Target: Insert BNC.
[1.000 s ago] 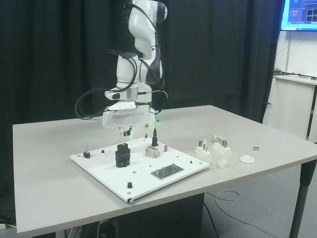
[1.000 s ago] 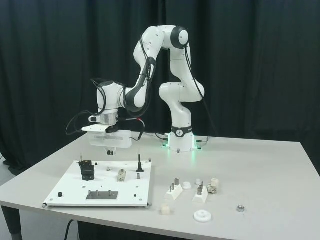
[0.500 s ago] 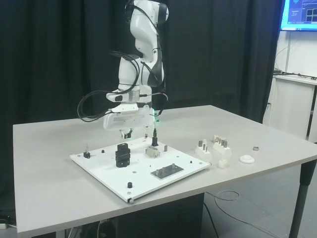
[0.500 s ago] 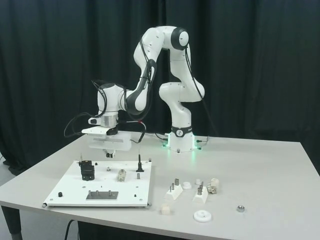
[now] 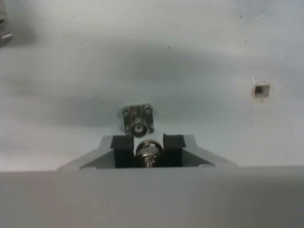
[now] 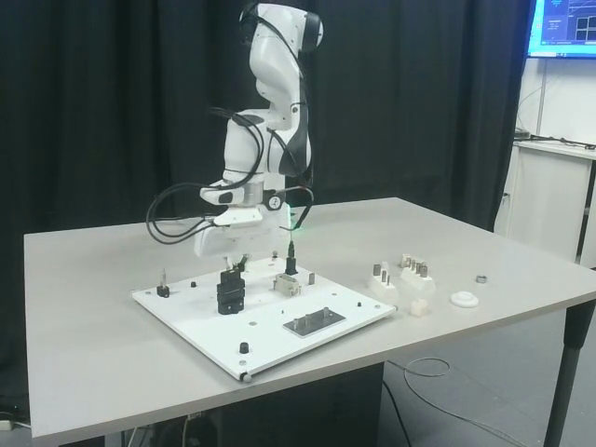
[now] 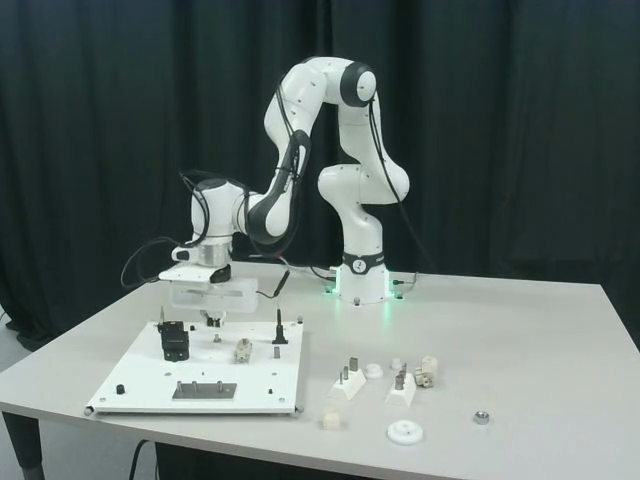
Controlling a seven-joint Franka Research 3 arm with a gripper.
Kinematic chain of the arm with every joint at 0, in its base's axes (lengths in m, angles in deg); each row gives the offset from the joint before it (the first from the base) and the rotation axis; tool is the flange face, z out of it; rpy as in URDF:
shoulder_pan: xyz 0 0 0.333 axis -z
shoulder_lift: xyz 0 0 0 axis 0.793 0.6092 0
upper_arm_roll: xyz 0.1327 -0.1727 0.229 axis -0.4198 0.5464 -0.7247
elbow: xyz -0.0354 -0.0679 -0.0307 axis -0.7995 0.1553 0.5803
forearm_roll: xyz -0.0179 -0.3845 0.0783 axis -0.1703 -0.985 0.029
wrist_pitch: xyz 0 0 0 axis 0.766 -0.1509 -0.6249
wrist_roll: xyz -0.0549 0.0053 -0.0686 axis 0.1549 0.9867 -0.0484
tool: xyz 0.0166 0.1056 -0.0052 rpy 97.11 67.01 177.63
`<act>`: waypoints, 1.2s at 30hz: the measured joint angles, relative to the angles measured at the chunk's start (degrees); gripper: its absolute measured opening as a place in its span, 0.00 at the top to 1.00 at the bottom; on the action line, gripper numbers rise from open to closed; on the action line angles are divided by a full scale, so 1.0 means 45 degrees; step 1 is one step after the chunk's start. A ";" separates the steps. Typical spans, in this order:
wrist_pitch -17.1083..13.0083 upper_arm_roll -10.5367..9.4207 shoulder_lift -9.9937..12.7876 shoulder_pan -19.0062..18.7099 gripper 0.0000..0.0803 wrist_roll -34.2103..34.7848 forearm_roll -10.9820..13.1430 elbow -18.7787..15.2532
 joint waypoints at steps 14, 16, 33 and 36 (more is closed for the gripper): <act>-0.0020 0.0028 0.0616 0.0109 0.84 -0.1338 0.0935 0.0284; 0.0002 0.0032 0.0635 0.0138 0.84 -0.1403 0.0999 0.0283; 0.0696 0.0038 0.0598 0.0179 0.84 -0.1872 0.1618 0.0274; 0.0709 0.0037 0.0564 0.0161 0.84 -0.1873 0.1783 0.0274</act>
